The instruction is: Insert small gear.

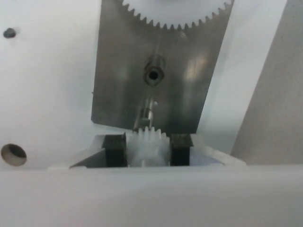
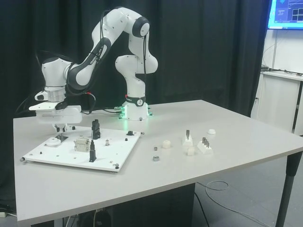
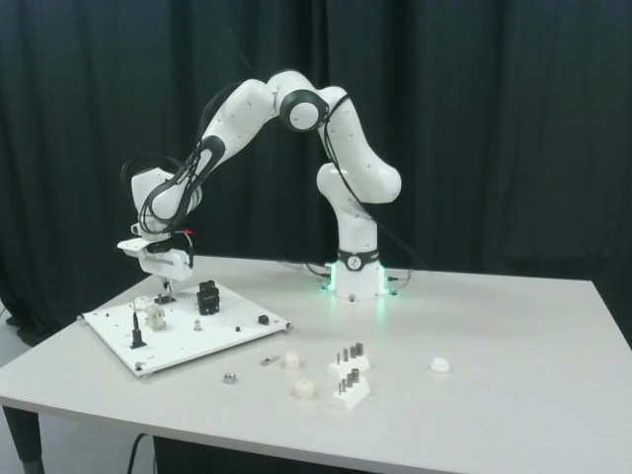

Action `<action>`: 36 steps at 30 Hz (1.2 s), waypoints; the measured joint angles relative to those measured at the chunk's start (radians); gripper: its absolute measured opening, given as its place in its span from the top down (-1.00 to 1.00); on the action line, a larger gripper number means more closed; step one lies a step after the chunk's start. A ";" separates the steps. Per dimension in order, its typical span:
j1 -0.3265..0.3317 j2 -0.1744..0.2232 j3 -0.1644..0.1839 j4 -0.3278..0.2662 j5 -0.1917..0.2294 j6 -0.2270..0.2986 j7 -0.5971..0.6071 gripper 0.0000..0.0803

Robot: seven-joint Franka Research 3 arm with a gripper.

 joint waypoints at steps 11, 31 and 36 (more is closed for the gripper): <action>0.003 -0.001 0.000 -0.001 0.009 0.003 -0.002 0.52; 0.005 -0.001 0.001 -0.005 0.027 0.017 -0.018 0.52; 0.006 -0.002 0.001 -0.006 0.030 0.017 -0.018 0.52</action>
